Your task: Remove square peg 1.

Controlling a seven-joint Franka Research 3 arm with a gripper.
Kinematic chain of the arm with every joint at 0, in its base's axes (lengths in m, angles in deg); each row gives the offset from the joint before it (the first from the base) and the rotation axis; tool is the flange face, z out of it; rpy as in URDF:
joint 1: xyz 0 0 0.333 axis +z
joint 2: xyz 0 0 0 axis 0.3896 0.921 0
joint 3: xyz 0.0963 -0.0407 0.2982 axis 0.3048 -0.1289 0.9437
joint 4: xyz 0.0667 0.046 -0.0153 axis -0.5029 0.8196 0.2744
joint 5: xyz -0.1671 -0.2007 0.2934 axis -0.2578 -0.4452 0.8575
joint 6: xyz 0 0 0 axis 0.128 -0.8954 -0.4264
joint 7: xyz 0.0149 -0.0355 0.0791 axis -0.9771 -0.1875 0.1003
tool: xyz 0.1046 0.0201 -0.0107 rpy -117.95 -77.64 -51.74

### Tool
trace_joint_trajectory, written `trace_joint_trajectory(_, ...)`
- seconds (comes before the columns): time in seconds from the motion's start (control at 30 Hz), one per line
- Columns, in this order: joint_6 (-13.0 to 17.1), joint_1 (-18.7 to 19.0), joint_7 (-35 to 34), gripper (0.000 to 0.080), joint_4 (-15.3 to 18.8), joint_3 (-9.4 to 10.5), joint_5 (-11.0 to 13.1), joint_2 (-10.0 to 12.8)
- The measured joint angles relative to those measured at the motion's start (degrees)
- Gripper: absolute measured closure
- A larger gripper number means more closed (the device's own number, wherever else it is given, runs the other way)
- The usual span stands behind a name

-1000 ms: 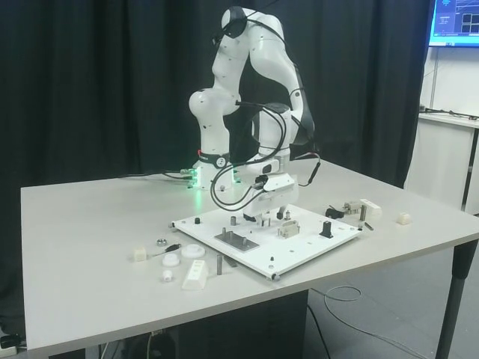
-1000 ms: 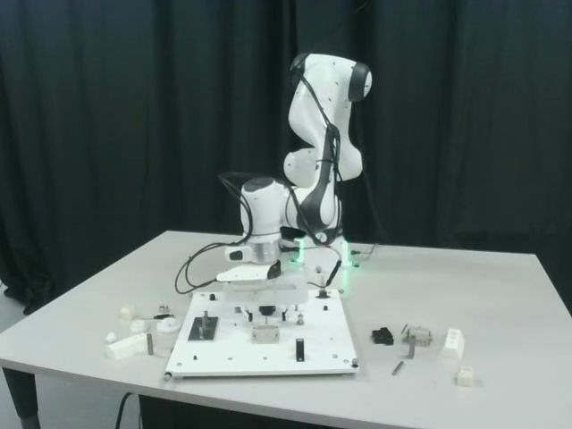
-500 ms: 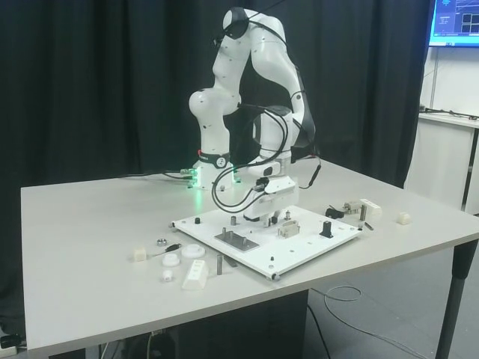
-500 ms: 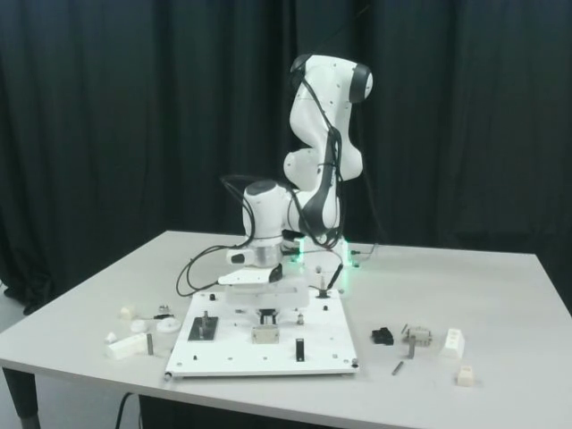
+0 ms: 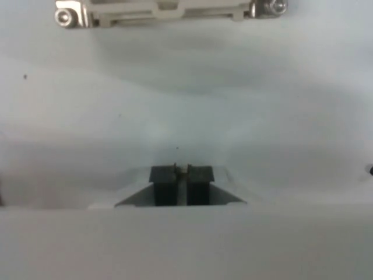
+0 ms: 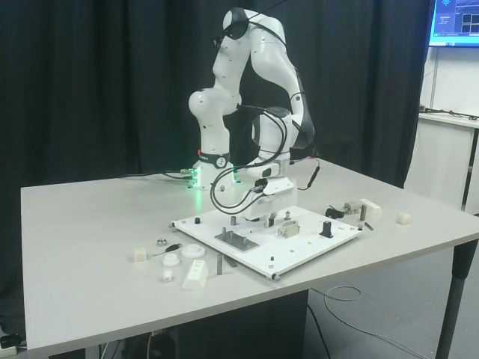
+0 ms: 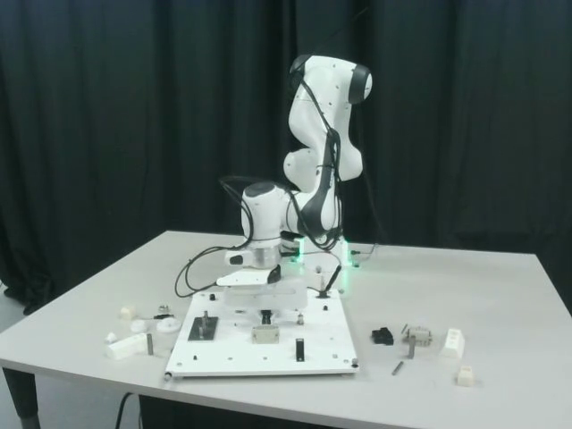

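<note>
I have the white arm point(image 6: 254, 82) bent low over the white board point(image 7: 264, 344). I judge this the lift-out step: the gripper point(image 5: 181, 185) is clamped on a small peg point(image 5: 182, 169), held just above the board. Next I'd raise it straight, avoiding the metal bracket point(image 5: 169, 10).

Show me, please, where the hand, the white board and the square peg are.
hand point(image 5: 181, 189): wrist view, between its fingertips.
white board point(image 7: 327, 350): second room view, bare top.
square peg point(image 5: 181, 169): wrist view, top end.
</note>
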Motion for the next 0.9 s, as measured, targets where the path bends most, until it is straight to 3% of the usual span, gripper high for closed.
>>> trace_joint_trajectory(0.33,-0.68,-0.20,0.00,0.0769,-0.25,0.01,-0.43,-0.25)
trace_joint_trajectory(0.9,-3.12,-1.15,0.00,0.0771,-0.46,-0.03,-1.79,-2.60)
